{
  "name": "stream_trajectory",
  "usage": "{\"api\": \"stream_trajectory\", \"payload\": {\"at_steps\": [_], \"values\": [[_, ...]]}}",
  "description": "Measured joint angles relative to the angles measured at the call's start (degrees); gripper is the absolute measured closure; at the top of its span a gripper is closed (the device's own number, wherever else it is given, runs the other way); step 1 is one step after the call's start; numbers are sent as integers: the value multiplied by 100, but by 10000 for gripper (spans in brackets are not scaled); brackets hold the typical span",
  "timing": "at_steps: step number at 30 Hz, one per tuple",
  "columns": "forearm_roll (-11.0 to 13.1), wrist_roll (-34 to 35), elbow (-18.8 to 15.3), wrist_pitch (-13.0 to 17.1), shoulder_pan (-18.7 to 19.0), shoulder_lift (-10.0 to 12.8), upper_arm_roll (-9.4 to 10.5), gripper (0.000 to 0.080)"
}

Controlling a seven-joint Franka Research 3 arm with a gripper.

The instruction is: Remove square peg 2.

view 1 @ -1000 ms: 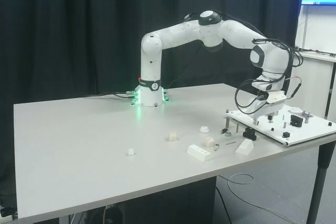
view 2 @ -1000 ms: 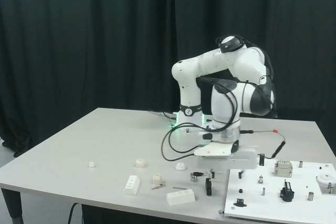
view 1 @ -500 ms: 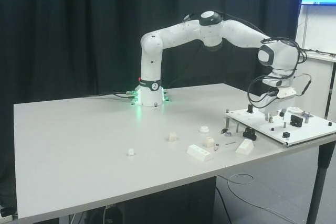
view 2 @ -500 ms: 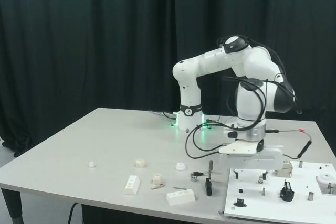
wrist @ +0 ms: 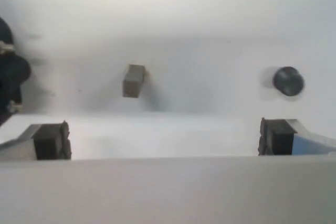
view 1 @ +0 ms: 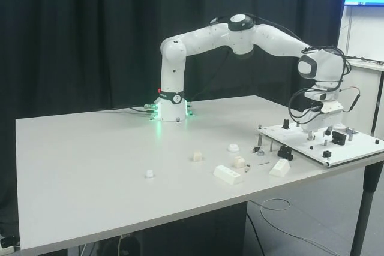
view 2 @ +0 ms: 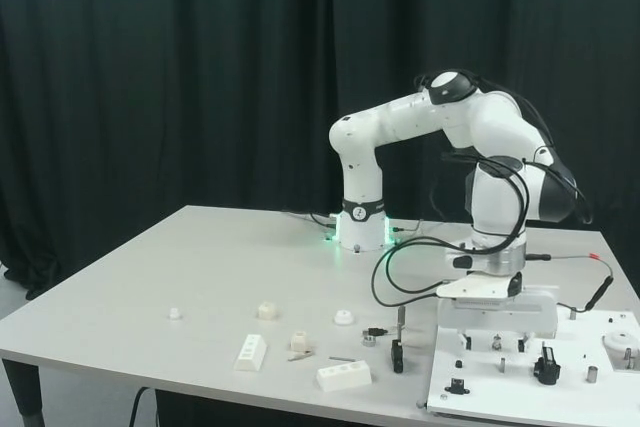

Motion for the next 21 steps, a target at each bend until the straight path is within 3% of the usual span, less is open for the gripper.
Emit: {"api": "stream_trajectory", "payload": {"at_steps": [21], "values": [[-83, 546, 144, 390, -23, 91, 214, 3]]}}
